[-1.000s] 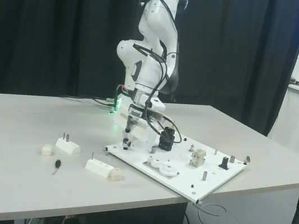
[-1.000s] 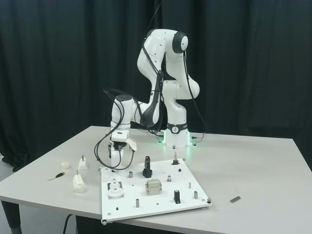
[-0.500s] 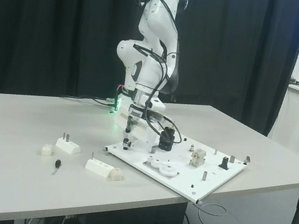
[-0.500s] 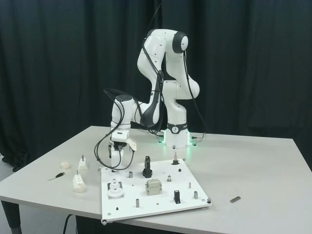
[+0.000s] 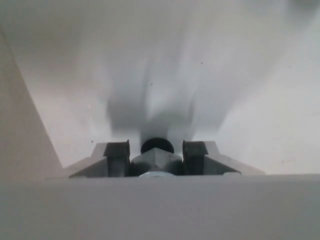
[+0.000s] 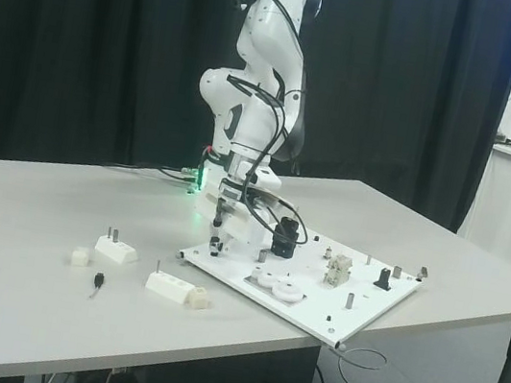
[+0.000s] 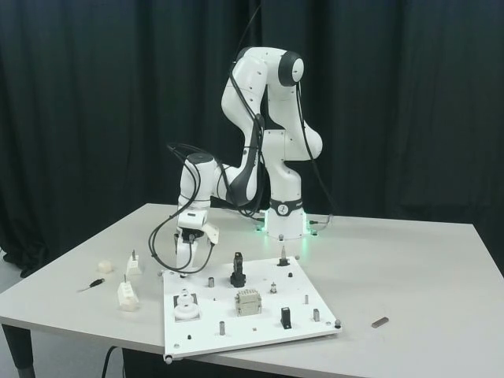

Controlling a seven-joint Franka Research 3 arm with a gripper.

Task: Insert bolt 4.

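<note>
Slightly higher hand (image 6: 217, 237) than before

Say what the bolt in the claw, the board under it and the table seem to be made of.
Bolt: probably metal, grey with a dull sheen on its flat faces, held between the claw fingers. Board: a thin white plate, smooth and matt, likely plastic or painted metal; which one is unclear. Table: a grey, flat, matt top, probably laminate.
</note>
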